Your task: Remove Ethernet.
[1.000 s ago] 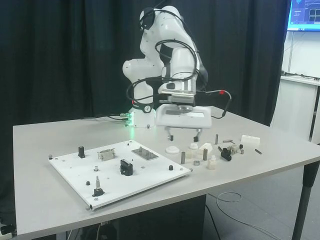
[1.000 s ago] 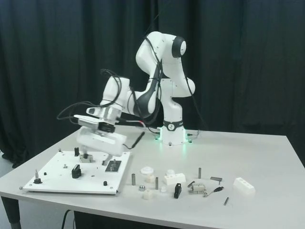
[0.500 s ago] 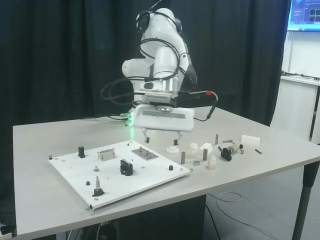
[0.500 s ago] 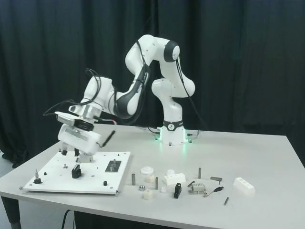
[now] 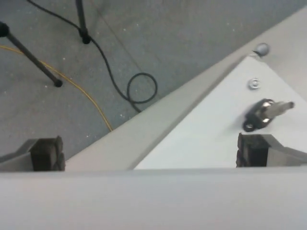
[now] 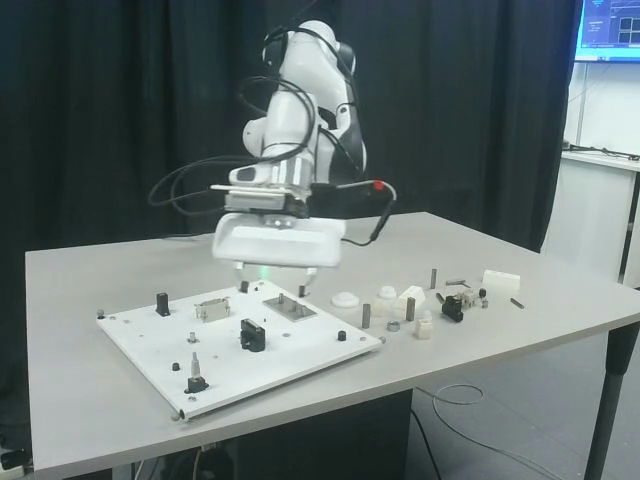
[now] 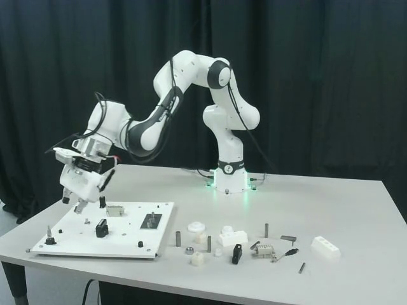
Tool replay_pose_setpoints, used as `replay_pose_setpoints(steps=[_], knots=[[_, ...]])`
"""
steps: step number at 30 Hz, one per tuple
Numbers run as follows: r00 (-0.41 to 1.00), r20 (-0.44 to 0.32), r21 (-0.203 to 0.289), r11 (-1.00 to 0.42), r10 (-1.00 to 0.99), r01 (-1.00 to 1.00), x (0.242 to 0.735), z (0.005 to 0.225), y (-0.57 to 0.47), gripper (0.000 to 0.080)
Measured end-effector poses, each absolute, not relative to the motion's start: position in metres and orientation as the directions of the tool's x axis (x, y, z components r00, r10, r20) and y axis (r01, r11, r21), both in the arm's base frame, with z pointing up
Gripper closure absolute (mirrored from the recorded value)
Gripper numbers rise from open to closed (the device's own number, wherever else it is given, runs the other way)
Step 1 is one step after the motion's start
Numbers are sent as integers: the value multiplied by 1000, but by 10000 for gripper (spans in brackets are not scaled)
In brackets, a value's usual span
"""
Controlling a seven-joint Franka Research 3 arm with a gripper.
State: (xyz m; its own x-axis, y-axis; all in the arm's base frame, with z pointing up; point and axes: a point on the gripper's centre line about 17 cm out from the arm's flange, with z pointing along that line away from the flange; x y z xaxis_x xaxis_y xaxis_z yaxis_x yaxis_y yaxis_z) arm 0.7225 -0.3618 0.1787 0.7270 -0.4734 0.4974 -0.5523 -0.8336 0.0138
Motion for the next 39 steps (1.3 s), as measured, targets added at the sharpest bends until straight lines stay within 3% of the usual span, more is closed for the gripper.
replay_pose_setpoints(steps=[15,26,39], knots=[[682,436,-27,-766,-587,-642,701,157,-417,3],[518,395,-148,-609,-758,-779,692,137,-442,3],[416,362,-165,-497,-834,-852,692,102,-458,3]])
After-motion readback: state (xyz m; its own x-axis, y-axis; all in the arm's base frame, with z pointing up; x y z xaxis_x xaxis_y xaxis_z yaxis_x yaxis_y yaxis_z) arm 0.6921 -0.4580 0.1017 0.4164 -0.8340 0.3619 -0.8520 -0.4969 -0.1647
